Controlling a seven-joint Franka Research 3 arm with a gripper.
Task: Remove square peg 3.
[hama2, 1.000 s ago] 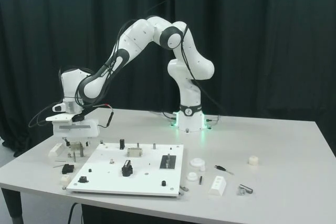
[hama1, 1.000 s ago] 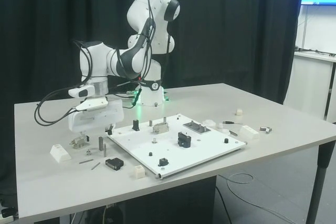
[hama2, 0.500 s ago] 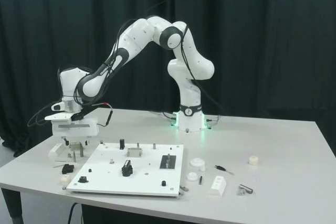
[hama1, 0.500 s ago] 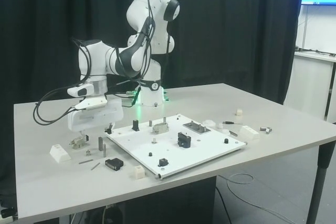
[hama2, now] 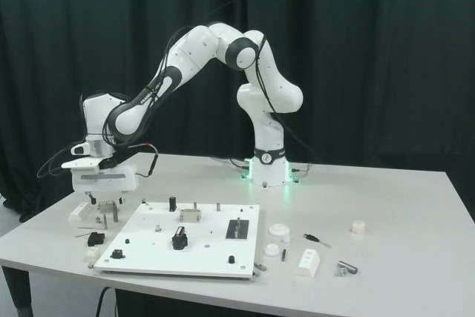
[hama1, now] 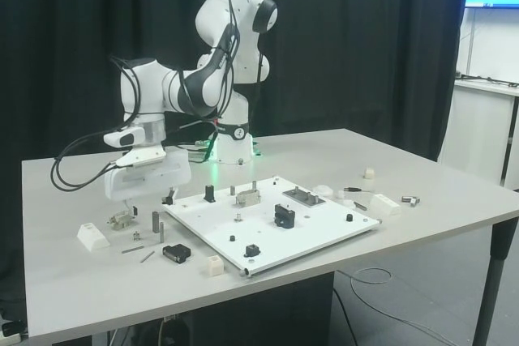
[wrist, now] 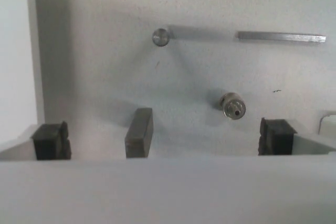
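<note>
My gripper (wrist: 163, 140) is open, its black fingertips (wrist: 50, 141) set far apart. A grey square peg (wrist: 139, 132) stands upright on the grey table beneath it, nearer one finger and touching neither. In the first room view the gripper (hama1: 146, 198) hangs above the table just left of the white board (hama1: 268, 228), over the standing peg (hama1: 155, 222). The second room view shows the gripper (hama2: 104, 200) at the board's far left corner (hama2: 141, 217). Nothing is held.
Near the peg are a round pin (wrist: 160, 37), a grey bar lying flat (wrist: 281, 36) and a small metal cylinder (wrist: 232, 105). A white block (hama1: 92, 236), a black part (hama1: 176, 253) and a white cube (hama1: 213, 265) lie left of the board. Several fixtures stand on the board.
The gripper has risen a little above the table at the left of the board. The peg and the other parts have stayed where they were.
</note>
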